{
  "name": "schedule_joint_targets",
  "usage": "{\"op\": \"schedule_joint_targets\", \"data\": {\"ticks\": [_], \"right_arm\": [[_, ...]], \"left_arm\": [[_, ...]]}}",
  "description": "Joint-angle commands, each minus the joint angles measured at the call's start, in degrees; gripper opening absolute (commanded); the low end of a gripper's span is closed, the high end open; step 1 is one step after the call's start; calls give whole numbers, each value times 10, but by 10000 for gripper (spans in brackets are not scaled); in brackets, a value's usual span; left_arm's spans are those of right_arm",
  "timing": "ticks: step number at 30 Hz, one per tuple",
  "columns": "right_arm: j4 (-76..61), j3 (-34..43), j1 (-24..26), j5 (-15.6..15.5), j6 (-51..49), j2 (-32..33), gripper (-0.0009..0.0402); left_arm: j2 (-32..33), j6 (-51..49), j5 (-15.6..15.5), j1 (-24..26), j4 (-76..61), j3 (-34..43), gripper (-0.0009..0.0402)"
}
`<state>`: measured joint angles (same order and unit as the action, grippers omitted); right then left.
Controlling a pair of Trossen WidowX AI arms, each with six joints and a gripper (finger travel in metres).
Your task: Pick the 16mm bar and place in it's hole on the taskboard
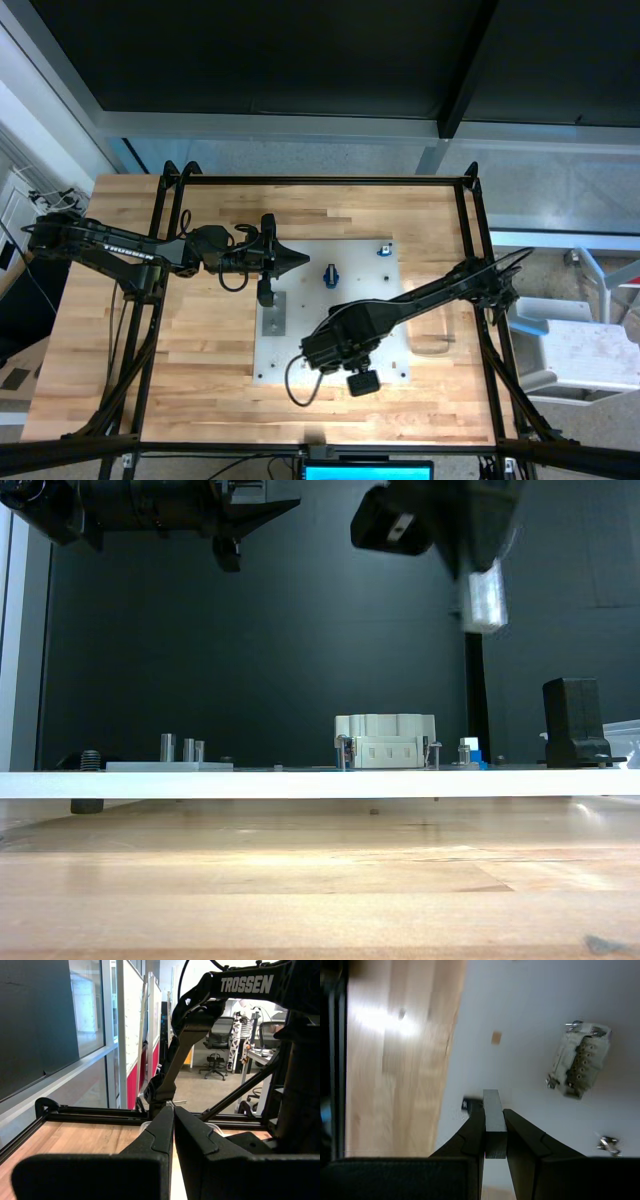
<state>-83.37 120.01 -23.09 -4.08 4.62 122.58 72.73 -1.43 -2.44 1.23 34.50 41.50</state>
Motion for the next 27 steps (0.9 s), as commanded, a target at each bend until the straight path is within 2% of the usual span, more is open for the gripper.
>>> {"op": "schedule_joint_targets", "data": {"ticks": [1, 15, 21, 27], "right_arm": [[-17, 0, -9, 0, -82, -13, 0], [-56, -15, -40, 1, -375, -51, 0], [-2, -117, -60, 3, -501, -108, 0], [44, -217, -76, 44, -541, -153, 0]], "left_arm": [[0, 0, 0, 0, 0, 0, 0], [0, 0, 0, 0, 0, 0, 0], [0, 0, 0, 0, 0, 0, 0], [0, 0, 0, 0, 0, 0, 0]]}}
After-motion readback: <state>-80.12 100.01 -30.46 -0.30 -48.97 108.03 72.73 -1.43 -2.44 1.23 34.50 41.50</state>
